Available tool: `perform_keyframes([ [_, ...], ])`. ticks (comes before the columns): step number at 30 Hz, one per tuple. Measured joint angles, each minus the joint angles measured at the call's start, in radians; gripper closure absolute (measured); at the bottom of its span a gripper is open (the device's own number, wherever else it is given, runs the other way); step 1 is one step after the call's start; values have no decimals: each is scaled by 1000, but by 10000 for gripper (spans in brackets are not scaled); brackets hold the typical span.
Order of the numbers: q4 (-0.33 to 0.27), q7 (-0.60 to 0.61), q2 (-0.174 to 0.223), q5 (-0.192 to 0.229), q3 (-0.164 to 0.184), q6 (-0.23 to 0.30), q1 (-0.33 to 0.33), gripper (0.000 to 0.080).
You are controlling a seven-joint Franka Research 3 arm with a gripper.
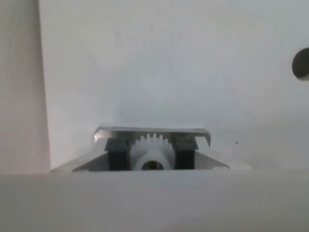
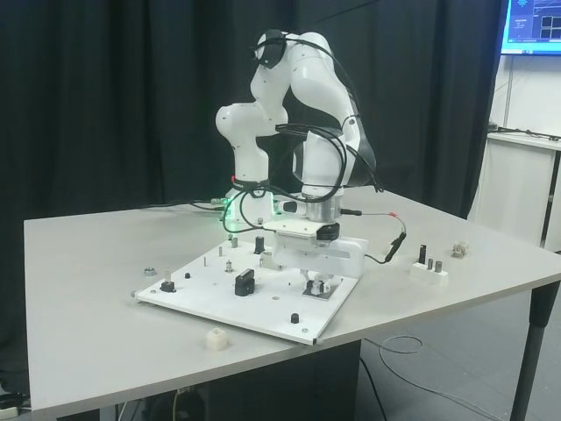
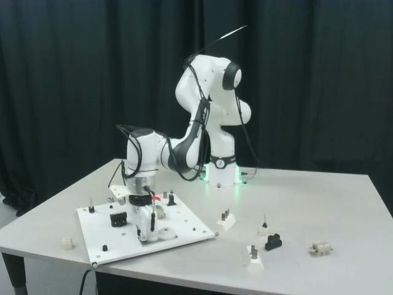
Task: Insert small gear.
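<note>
One small gear (image 1: pixel 153 145) sits clamped between the gripper (image 1: pixel 152 155) fingers, low over the white board (image 2: pixel 210 303); slight misalignment with its peg could jam it, I'd guess.

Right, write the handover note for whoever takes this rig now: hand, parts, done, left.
Hand: shut on the small white toothed plastic gear, held between the two black fingers.
Position: the hand hangs low over the white square assembly board on the grey table, near the board's edge away from the arm's base.
Done: gear picked up and carried over the board.
Left: line it up with its peg, push it down, release. The peg itself cannot be made out in these views, so check alignment before lowering.
</note>
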Motion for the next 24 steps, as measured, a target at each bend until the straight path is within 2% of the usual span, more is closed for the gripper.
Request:
perform_keyframes([
  [7,4,-5,-2,-17,0,-1,1,608],
  [8,6,-9,-4,-26,0,-2,2,430],
  [13,15,-10,-23,-61,0,-31,4,430],
  [14,17,-10,-28,-62,0,-39,5,141],
  [23,52,-6,-41,-59,10,-106,6,141],
  [24,54,-6,-40,-58,12,-109,6,10],
])
